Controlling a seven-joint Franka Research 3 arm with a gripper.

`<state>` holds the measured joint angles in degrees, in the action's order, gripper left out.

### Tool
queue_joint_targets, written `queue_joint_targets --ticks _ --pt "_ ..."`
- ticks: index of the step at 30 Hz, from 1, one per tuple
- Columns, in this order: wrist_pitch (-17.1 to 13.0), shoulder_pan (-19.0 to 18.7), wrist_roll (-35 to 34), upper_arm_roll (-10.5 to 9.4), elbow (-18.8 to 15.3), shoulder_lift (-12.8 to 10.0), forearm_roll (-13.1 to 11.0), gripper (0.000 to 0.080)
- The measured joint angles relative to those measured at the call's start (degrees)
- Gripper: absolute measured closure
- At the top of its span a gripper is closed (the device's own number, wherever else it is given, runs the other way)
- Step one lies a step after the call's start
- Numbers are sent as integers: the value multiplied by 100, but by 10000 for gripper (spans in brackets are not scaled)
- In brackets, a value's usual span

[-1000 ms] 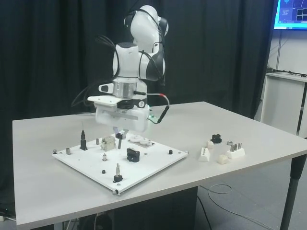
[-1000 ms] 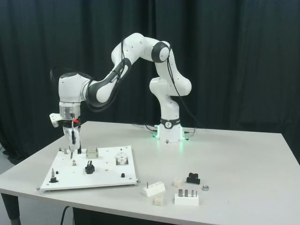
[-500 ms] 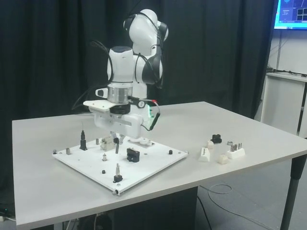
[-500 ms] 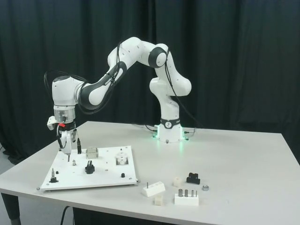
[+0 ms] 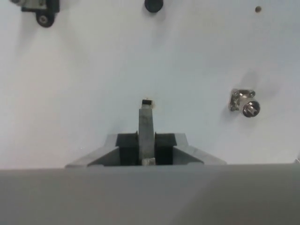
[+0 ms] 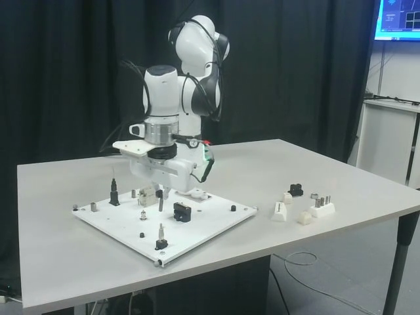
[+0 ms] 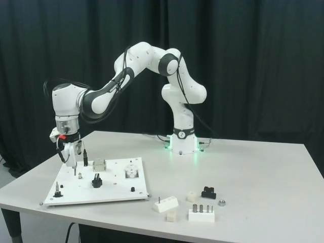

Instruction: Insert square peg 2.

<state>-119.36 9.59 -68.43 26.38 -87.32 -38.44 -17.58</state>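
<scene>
**A:** What is your gripper [image 5: 147, 152] doing right now?

**B:** It is clamping the square peg [image 5: 146, 129] between its two fingers. The peg is standing upright, pointing straight down out of the jaws toward the white board [image 6: 210, 220].

**A:** And where is the peg's tip sitting?

**B:** You are looking at it in the wrist view — the tip is lying right by a small dark square hole [image 5: 147, 101] in the board, directly under the gripper. I cannot tell whether the tip is touching the board or hanging just above it.

**A:** Anything else close to the gripper?

**B:** A small metal connector [image 5: 245, 102] is standing on the board off to one side of the fingers, and a black round knob [image 5: 153, 5] is sitting farther out ahead of them. In the first room view, you are seeing a thin upright pin on a black base [image 6: 113, 191] — it is well apart from the gripper, near the board's edge.
</scene>
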Motion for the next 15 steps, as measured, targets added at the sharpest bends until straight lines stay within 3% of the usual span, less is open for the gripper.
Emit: queue_joint_targets --ticks 15 --pt "385 137 94 29 360 -327 -282 734"
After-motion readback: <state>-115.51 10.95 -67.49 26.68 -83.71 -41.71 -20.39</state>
